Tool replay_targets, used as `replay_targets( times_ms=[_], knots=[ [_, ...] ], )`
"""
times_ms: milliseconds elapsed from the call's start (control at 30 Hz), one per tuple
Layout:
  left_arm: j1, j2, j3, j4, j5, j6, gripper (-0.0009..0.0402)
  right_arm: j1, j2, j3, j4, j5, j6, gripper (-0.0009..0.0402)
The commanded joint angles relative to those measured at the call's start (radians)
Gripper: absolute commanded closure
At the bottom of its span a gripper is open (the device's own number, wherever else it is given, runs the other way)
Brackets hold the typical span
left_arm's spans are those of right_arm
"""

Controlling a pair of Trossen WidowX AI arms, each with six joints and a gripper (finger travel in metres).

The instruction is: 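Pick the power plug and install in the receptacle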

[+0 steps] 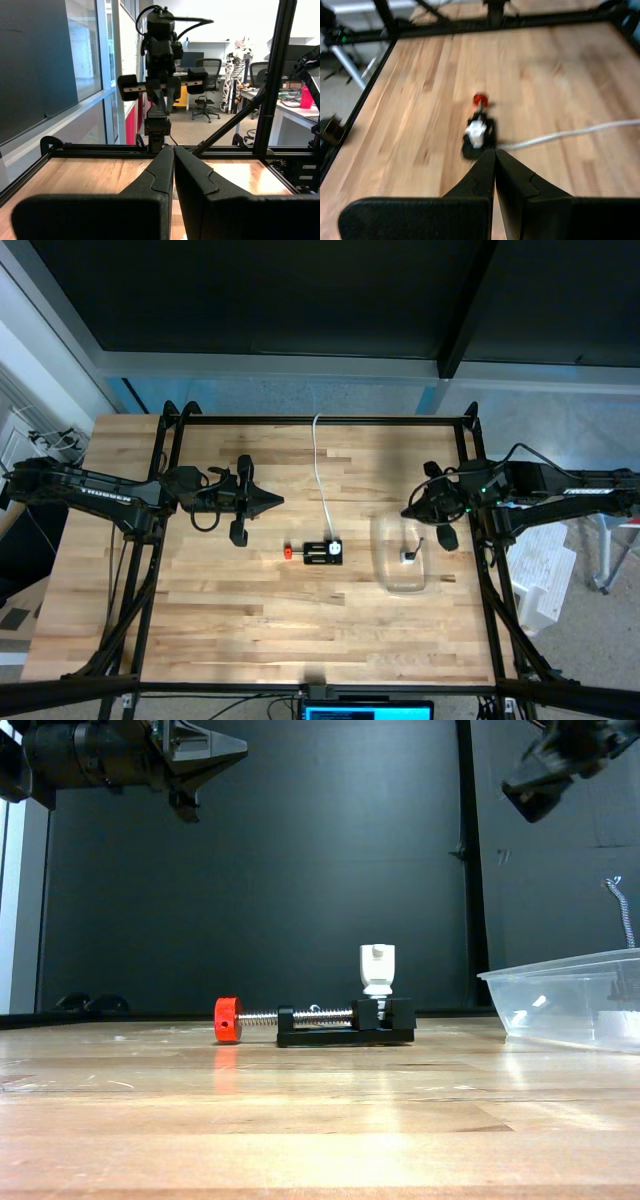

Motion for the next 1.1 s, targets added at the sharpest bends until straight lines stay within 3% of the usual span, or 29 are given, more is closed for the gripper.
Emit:
replay_targets(
  times_ms=[33, 200, 433, 533, 733, 933, 1100],
  knots=[
    [0.000, 0.000, 0.000, 0.000, 0.000, 0.000, 0.0393, 0.030, 0.000, 0.014, -0.084, 0.005, 0.023, 0.0393],
    [0.000, 0.000, 0.000, 0.000, 0.000, 0.000, 0.0393, 0.073, 0.000, 0.015, -0.176, 0.013, 0.079, 0.0393],
    [0.000, 0.000, 0.000, 0.000, 0.000, 0.000, 0.0393, 0.164, 0.001, 0.018, -0.323, 0.112, 0.154, 0.0393],
    [0.000, 0.000, 0.000, 0.000, 0.000, 0.000, 0.0393, 0.231, 0.001, 0.017, -0.360, 0.141, 0.201, 0.0393],
    [0.000, 0.000, 0.000, 0.000, 0.000, 0.000, 0.0393, 0.354, 0.001, 0.013, -0.428, 0.234, 0.272, 0.0393],
    [0.000, 0.000, 0.000, 0.000, 0.000, 0.000, 0.0393, 0.380, 0.003, -0.008, -0.458, 0.235, 0.327, 0.0387],
    [0.000, 0.000, 0.000, 0.000, 0.000, 0.000, 0.0393, 0.384, 0.019, -0.047, -0.455, 0.232, 0.368, 0.0351]
  ],
)
